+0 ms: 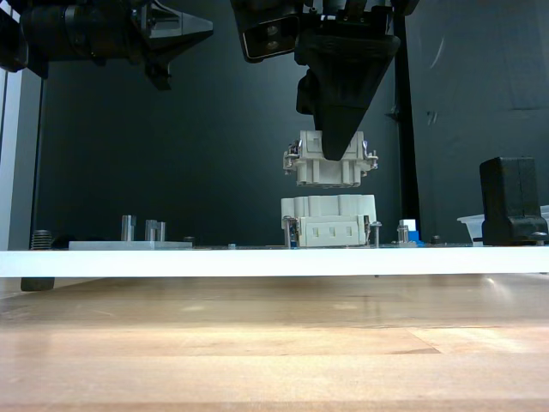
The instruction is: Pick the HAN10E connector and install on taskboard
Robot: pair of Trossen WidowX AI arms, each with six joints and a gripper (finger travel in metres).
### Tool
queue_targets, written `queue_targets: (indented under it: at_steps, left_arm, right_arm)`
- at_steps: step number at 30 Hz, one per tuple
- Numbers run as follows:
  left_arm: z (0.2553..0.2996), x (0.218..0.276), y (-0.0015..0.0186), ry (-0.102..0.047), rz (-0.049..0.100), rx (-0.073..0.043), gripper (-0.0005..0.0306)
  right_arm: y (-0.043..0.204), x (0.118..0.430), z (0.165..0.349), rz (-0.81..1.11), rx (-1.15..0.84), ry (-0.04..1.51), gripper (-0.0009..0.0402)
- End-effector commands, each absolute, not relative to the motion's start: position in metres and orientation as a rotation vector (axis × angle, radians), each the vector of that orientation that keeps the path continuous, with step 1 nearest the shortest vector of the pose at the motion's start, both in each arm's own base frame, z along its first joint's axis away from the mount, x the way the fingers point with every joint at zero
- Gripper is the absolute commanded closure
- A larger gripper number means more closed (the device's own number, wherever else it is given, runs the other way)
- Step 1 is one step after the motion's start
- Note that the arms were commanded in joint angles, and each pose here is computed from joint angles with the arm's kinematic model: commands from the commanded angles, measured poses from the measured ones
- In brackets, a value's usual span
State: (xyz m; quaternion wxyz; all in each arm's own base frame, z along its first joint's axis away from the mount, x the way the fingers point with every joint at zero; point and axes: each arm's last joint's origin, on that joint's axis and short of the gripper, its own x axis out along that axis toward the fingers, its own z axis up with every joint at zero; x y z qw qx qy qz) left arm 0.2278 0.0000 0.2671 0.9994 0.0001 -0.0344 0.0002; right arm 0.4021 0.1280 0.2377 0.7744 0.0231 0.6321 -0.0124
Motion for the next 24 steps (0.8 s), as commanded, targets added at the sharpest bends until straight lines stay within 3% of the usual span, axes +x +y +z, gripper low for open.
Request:
queue_targets:
  at_steps: [1, 24]
  left_arm:
    - [0.2671, 0.2279, 0.0, -0.069, 0.0, 0.0, 0.03]
    - [0.2671, 0.2279, 0.0, -0.069, 0.0, 0.0, 0.03]
  right_arm:
    - [0.128, 0.402, 0.239, -0.026, 0.051, 1.363, 0.0389]
    - [0.129, 0.409, 0.229, -0.038, 0.032, 1.399, 0.0389]
